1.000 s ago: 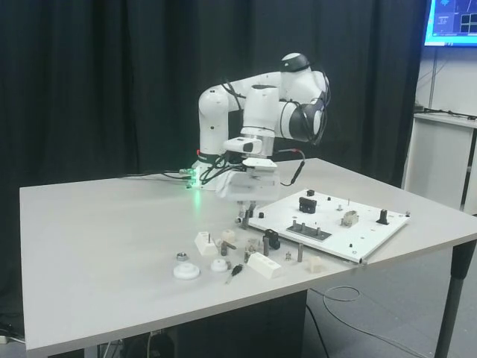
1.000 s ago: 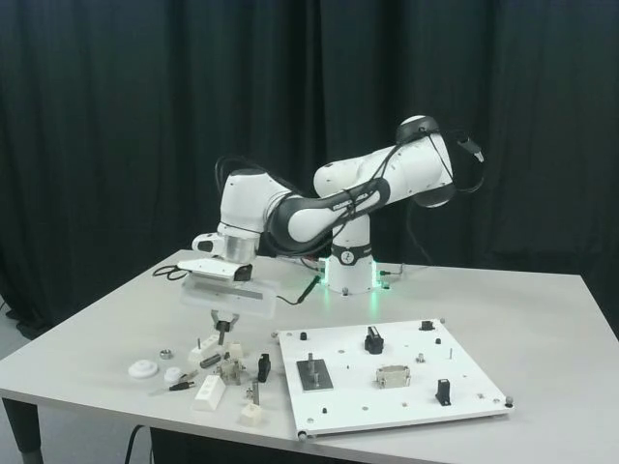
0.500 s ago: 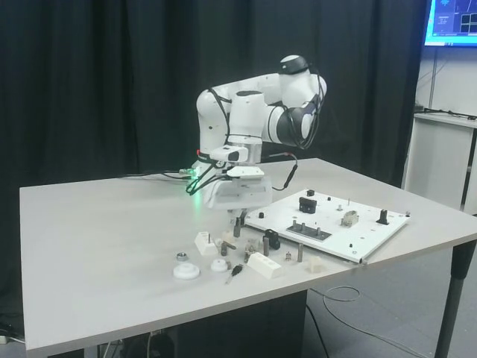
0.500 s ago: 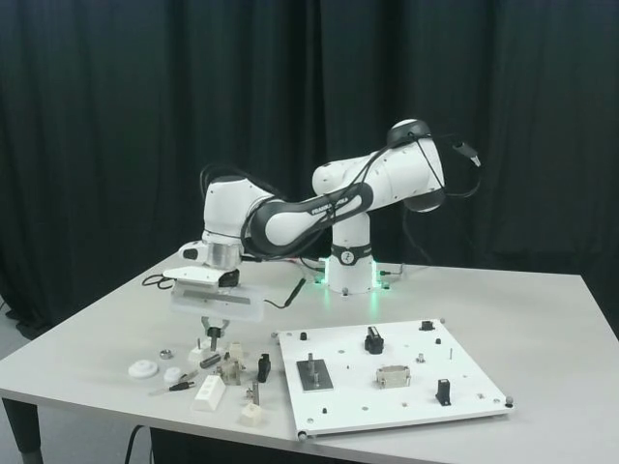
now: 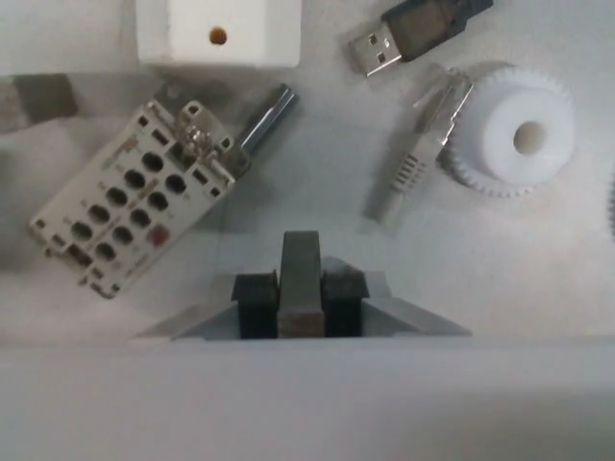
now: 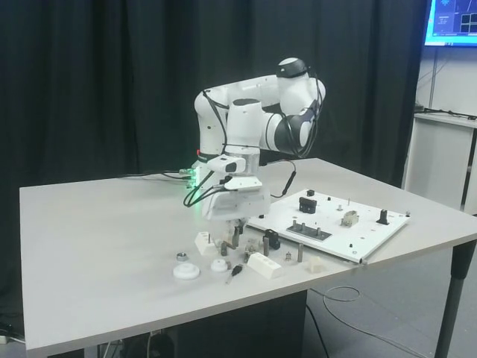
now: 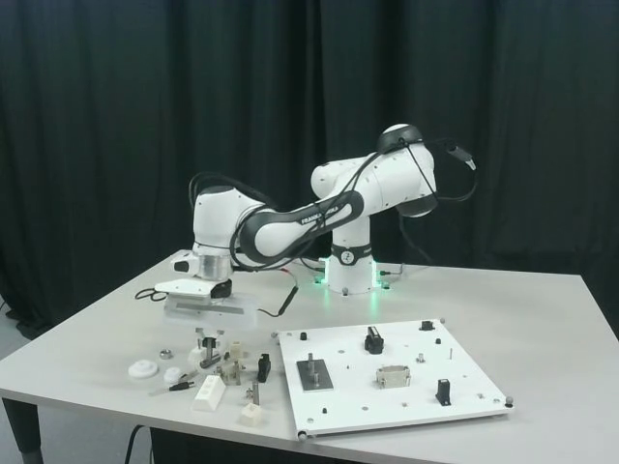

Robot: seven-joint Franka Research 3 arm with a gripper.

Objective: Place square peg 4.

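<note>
Wrist view: end effector [image 5: 299, 305] clenched on square peg [image 5: 299, 274], peg upright between black fingers [image 5: 256, 300]. Multi-hole connector [image 5: 132, 204] and white gear [image 5: 515, 138] on tabletop [image 5: 317, 173] just below, loose parts all around.

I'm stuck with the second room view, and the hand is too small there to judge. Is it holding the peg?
Observer: Yes. In the wrist view the hand is shut on a grey square peg, which sticks out past the black fingers.
Operator: What's under the peg tip?
Observer: Bare table, between a white multi-pin connector and a cable plug.
Operator: Anything else close by?
Observer: A white gear lies right beside that plug, and a white block with one small hole sits beyond the connector.
</note>
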